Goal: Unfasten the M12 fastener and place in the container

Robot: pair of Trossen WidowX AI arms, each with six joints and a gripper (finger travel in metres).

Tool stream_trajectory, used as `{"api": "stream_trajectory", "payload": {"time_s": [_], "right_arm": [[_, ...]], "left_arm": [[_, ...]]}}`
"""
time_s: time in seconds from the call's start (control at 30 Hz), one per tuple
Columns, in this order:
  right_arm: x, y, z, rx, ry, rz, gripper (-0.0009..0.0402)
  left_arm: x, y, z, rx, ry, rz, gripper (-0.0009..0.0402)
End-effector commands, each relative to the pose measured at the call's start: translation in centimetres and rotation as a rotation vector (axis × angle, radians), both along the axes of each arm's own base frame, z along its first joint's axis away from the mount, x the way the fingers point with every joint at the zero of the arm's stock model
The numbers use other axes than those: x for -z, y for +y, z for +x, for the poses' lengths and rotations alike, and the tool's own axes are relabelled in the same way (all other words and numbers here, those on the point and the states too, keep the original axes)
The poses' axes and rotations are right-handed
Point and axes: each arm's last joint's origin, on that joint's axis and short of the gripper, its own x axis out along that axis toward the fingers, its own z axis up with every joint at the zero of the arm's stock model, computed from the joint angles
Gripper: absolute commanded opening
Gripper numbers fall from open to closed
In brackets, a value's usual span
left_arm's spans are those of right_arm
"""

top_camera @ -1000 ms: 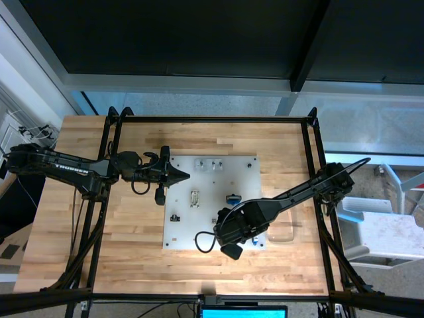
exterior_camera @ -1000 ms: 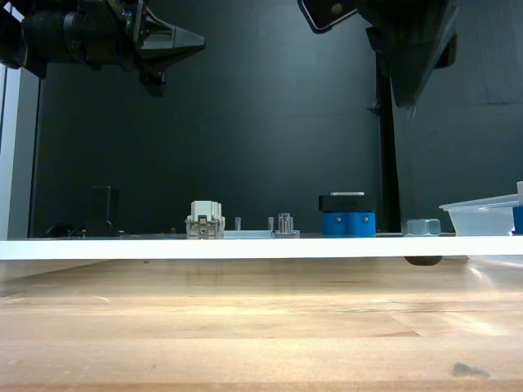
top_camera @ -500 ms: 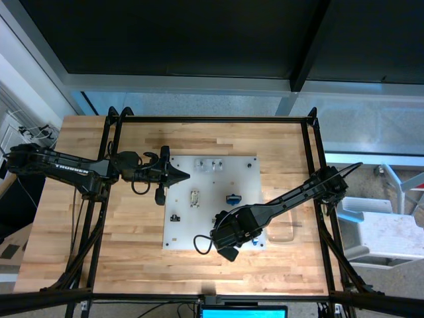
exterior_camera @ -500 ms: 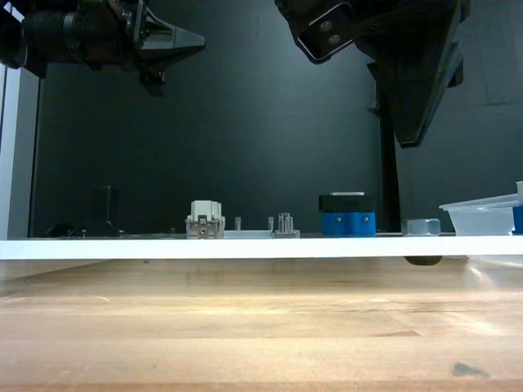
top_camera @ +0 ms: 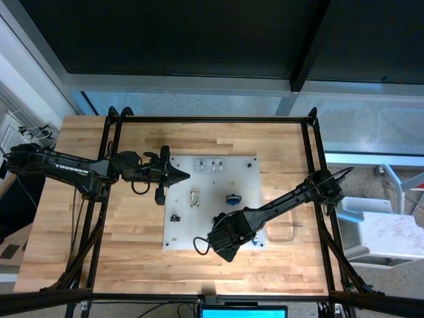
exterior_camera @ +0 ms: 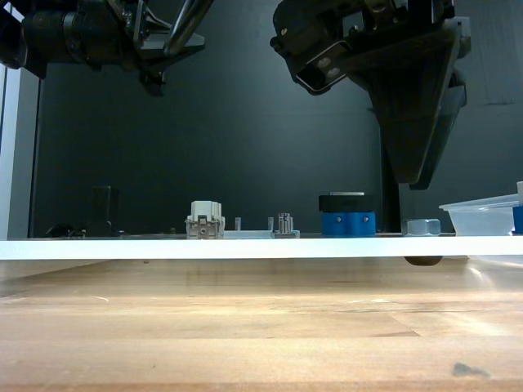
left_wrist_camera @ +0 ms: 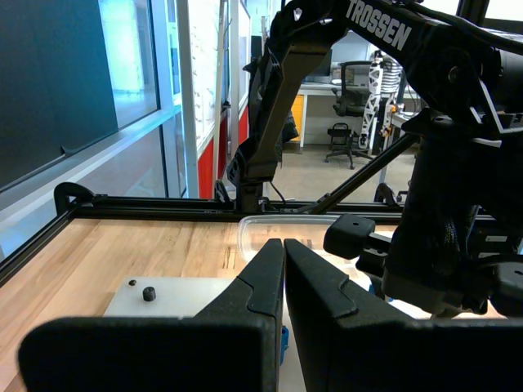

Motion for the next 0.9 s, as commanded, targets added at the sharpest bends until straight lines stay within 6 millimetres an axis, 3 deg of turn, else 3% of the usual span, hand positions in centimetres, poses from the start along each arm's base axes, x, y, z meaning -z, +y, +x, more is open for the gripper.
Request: {"api": "stream_trajectory", "payload": {"time_s": [0.03,0.9], "right_arm": [[0.3,0.0,-0.1,-0.004,0.004,-0.004,0.0207],[3.2,0.1,0.3,-0.057,-0.002,-0.002,0.0176]], "left_arm": [[0.0,0.0,0.0,0.0,0.001,0.0,0.0],[0.0,0.0,0.0,0.0,0.0,0.0,0.0]]}}
